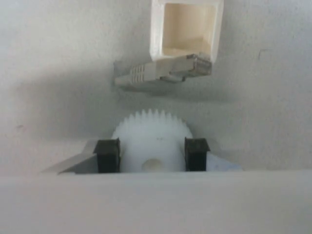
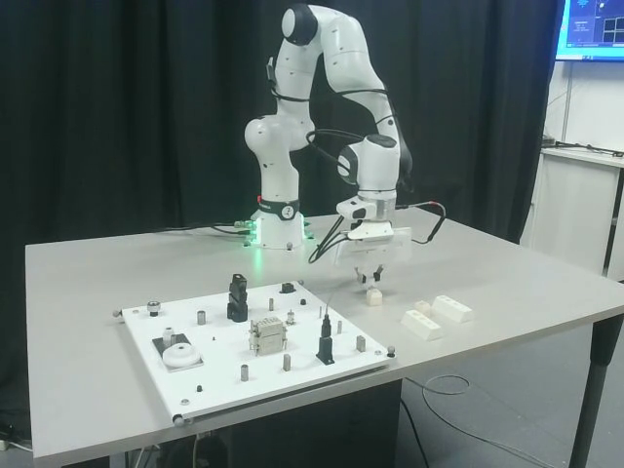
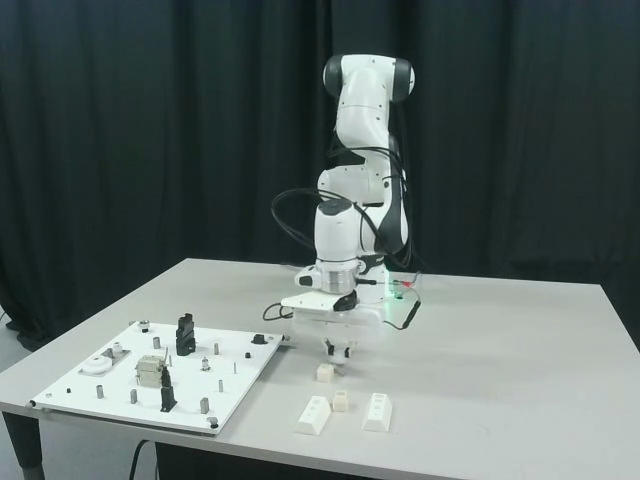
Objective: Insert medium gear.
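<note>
Left of scene: white board (image 2: pixel 255 341) on the grey table (image 2: pixel 88 283), carrying a white disc-shaped part (image 2: pixel 180 355) near its left edge, a black connector (image 2: pixel 236 297) and several short upright pegs (image 2: pixel 201 317). Impossible to tell from the room views which peg suits the medium gear; too small.

Centre: gripper (image 2: pixel 369 276) hanging low over bare table just right of the board, well apart from any peg. Jaws pinching the medium gear (image 1: pixel 152 131) across its flanks, black pads (image 1: pixel 107 155) on either side, teeth and centre bore showing between them. Gear held clear of the table, not yet over the board.

Directly beneath, in the wrist view: small hollow white block (image 1: pixel 186 30) and a cable plug (image 1: pixel 165 70) lying just beside it, possibly touching it.

Right: three more white blocks (image 2: pixel 436 316) grouped near the table's near edge.

Risks, as judged:
- Thin grip on toothed flanks; possible slip or tilt of the gear in the pads, then a bore out of line with the peg and a jam at entry.
- Low carry leftward; possible clip against the block below, the board edge or the tall black parts.
- Wrong peg chosen among near-identical ones.
- Descent with teeth landing on a neighbouring gear's teeth instead of meshing; gear left perched, not seated.
</note>
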Action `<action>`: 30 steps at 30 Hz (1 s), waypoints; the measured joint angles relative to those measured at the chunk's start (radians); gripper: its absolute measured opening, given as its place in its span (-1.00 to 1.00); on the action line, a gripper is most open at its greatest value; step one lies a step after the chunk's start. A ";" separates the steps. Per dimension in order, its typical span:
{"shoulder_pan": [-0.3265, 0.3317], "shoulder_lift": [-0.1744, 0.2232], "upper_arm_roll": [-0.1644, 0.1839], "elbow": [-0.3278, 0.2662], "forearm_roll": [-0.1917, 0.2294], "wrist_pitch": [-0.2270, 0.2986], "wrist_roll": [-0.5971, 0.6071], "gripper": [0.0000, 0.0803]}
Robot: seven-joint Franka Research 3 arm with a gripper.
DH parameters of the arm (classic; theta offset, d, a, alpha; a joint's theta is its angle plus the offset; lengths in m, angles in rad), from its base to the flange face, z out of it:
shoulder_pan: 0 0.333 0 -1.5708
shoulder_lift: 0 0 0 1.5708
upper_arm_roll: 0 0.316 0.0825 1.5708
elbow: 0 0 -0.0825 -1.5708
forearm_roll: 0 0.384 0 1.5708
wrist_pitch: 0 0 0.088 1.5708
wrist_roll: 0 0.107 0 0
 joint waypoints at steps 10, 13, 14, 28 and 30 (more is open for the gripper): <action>-0.004 -0.018 -0.004 0.000 -0.002 -0.015 -0.011 -0.30; -0.005 -0.021 -0.005 0.000 -0.002 -0.018 -0.012 -0.30; -0.005 -0.022 -0.006 0.000 -0.002 -0.018 -0.012 -0.30; -0.005 -0.024 -0.011 0.001 -0.002 -0.024 -0.018 -0.30; -0.005 -0.024 -0.011 0.001 -0.002 -0.024 -0.018 -0.30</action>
